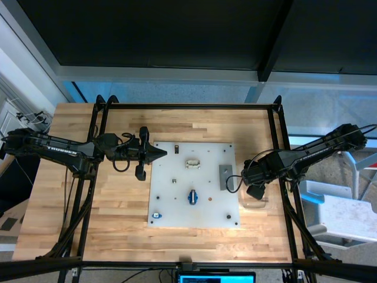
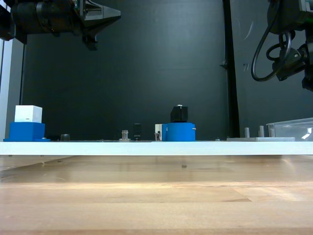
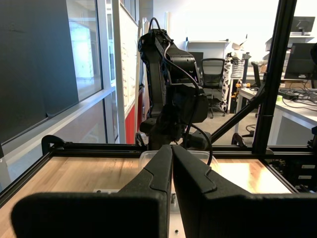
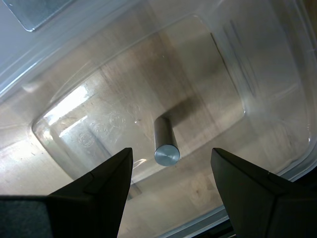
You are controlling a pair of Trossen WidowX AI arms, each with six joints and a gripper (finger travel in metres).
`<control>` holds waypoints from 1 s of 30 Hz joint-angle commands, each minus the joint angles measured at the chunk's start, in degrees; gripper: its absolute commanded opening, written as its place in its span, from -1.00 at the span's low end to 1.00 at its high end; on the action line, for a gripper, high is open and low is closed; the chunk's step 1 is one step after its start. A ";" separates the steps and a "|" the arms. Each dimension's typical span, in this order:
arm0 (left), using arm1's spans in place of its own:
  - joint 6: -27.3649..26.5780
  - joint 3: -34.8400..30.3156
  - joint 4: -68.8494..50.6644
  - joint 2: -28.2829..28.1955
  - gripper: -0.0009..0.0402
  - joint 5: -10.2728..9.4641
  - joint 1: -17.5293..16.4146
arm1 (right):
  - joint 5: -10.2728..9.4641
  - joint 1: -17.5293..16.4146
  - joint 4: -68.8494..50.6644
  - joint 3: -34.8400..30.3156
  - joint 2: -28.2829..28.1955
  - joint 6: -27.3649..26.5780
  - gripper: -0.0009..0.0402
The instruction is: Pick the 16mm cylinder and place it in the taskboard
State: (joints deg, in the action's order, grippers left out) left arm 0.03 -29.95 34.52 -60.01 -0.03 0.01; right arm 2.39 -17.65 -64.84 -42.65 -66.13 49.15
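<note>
Pick not yet made. I hold the right gripper (image 4: 171, 151) wide open and empty over the clear tray (image 4: 257, 74) at the taskboard's (image 1: 177, 200) 4 o'clock. The 16mm cylinder (image 4: 163, 141) lies inside the tray. The left gripper (image 3: 172, 148), fingers together, hovers at 10 o'clock. Grasp, transfer and insertion remain.

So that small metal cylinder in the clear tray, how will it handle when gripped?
The 16mm cylinder appears to lie on its side in the clear tray, so a nudge would probably roll it. Its smooth metal looks rigid but likely slippery. The right gripper hangs open over it; the left gripper sits shut, raised by the taskboard's left edge.
</note>
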 commanded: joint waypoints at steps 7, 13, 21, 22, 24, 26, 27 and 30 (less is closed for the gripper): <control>0.02 0.00 0.00 0.00 -0.96 0.02 -0.02 | -0.02 -0.39 1.60 1.79 -0.44 -0.02 0.11; 0.00 0.00 0.00 0.00 -0.96 0.02 0.00 | -0.04 -0.68 3.15 3.26 -0.44 0.02 0.11; 0.02 0.00 0.00 0.00 -0.96 0.02 0.00 | 0.74 -0.76 4.63 4.33 -1.33 0.04 0.11; 0.00 0.00 0.00 0.00 -0.96 0.02 0.00 | 0.87 -0.76 4.94 4.37 -1.73 -0.02 0.11; 0.02 0.00 0.00 0.00 -0.96 0.02 -0.02 | 0.92 -0.76 5.73 4.55 -1.99 -0.09 0.11; 0.02 0.00 0.00 0.00 -0.96 0.02 0.00 | 0.94 -0.76 6.21 4.79 -2.23 -0.09 0.11; 0.00 0.00 0.00 0.00 -0.96 0.02 0.00 | 0.94 -0.79 6.25 4.90 -2.25 -0.09 0.11; 0.00 0.00 0.00 0.00 -0.96 0.02 0.00 | 0.81 -0.79 6.47 5.31 -2.23 -0.07 0.11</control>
State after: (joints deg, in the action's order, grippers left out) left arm 0.03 -29.93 34.50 -60.01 -0.01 0.01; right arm 3.38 -18.41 -58.37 -37.50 -68.36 49.10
